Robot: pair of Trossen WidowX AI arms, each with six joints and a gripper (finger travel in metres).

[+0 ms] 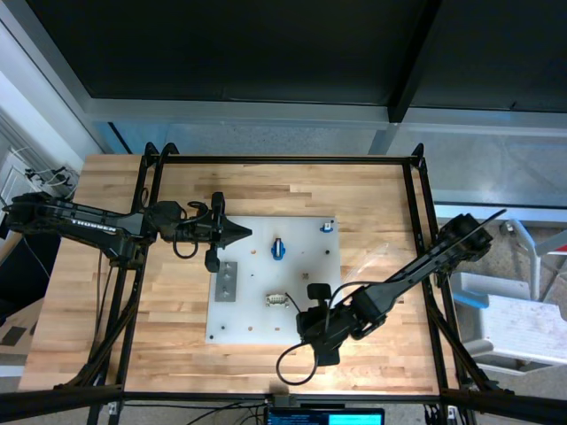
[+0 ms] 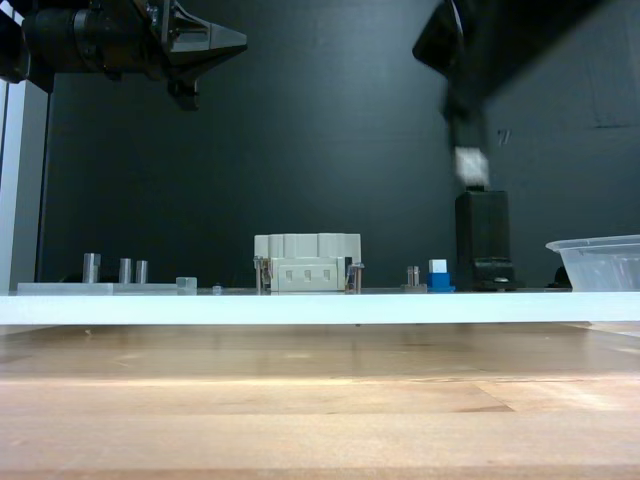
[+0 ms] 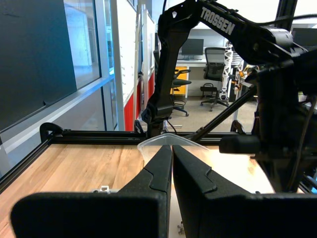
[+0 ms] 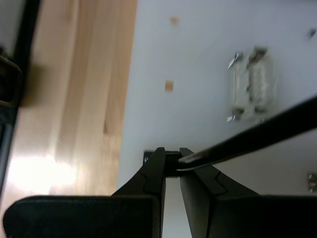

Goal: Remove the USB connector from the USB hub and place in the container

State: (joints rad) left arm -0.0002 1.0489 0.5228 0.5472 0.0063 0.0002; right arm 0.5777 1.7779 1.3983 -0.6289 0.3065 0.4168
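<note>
Black connector [image 4: 237, 140] looks pinched in my right tool [image 4: 169, 152], board's [image 1: 301, 261] near edge: pull straight. Left tool [image 3: 172, 149] hovers closed, board's left.

"TROSSEN" in white on the right arm [image 3: 233, 29]

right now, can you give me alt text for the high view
The right gripper sits low at the near edge of the white board, fingers shut on the USB connector, whose cable loops out over the wooden table. The left gripper hovers shut over the board's far left corner, and the clear container lies right of the board.
</note>
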